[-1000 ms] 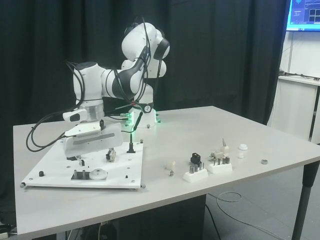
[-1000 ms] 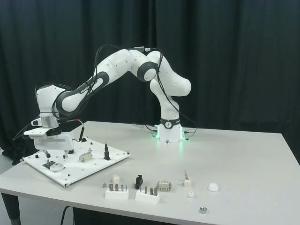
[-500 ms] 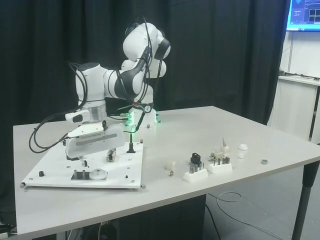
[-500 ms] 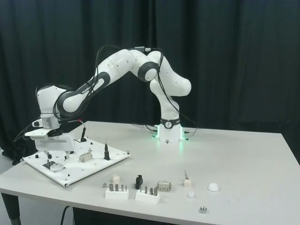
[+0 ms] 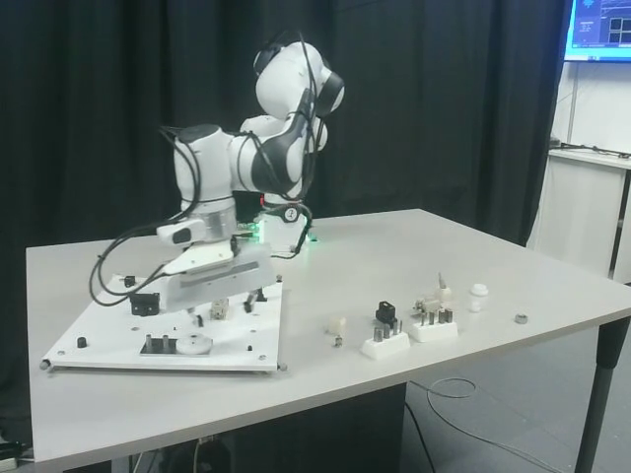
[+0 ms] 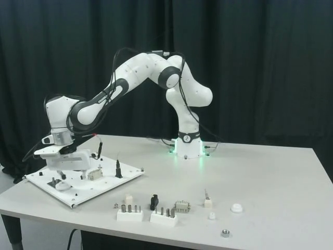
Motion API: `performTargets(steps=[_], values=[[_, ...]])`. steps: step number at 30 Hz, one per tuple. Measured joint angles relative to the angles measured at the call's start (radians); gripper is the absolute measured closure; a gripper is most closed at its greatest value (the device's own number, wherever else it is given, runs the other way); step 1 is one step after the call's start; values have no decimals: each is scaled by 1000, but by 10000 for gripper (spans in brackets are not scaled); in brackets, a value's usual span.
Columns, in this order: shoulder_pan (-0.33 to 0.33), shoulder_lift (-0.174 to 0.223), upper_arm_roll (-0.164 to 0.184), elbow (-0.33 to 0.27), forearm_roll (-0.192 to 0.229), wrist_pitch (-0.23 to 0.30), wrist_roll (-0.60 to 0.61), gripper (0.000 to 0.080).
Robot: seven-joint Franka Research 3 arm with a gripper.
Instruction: Pick BNC.
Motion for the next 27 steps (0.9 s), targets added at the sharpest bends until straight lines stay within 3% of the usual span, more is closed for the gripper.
performTargets(steps=[17, 27], values=[[142, -69, 0, -77, 6, -2, 146, 3], [217, -78, 0, -110, 5, 12, 225, 3]])
